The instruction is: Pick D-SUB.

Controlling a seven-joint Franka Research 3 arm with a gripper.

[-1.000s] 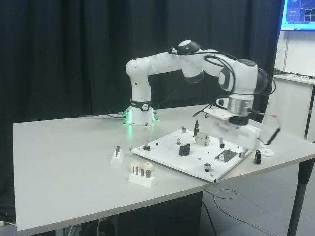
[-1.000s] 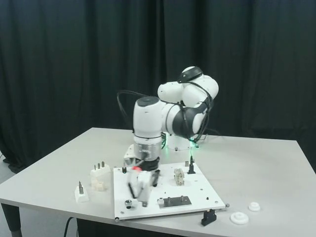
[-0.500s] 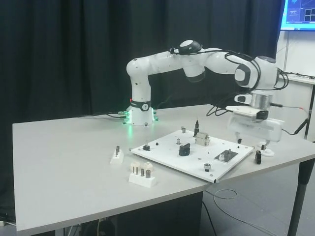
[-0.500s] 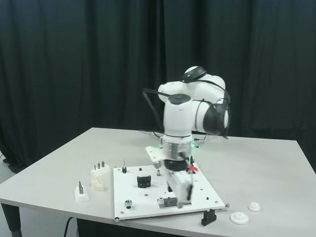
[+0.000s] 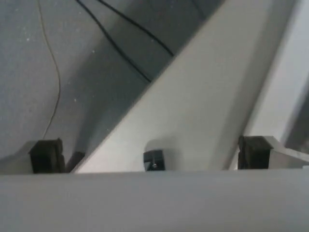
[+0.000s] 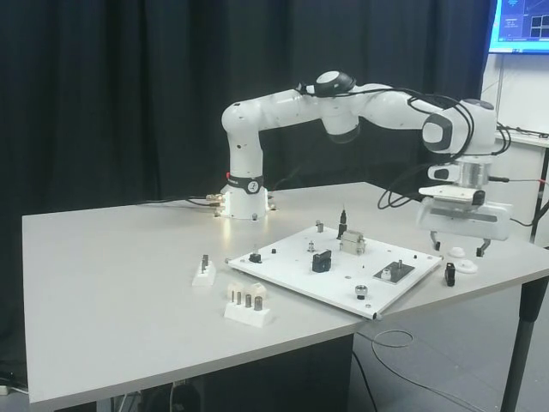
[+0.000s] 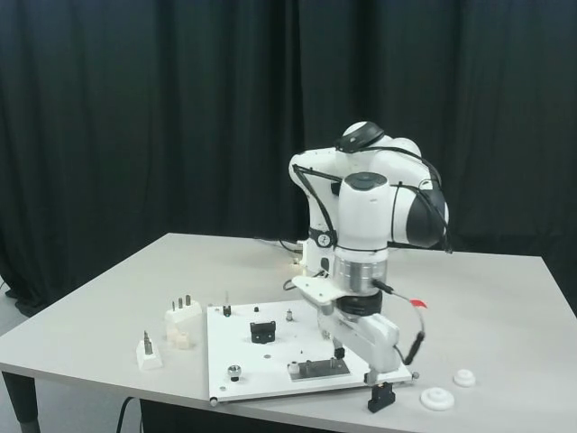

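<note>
Your D-SUB is the small black part standing on the grey bench, close to the bench edge and just off the corner of the white board; the second room view shows it upright beside that corner. In the wrist view it sits as a dark block between the two fingertips. The pincer hangs above it, released, with its fingers spread wide and not touching the part. Two white discs lie on the bench just beside the D-SUB. Well apart, near the board's other side, you have two white blocks carrying small pegs.
</note>
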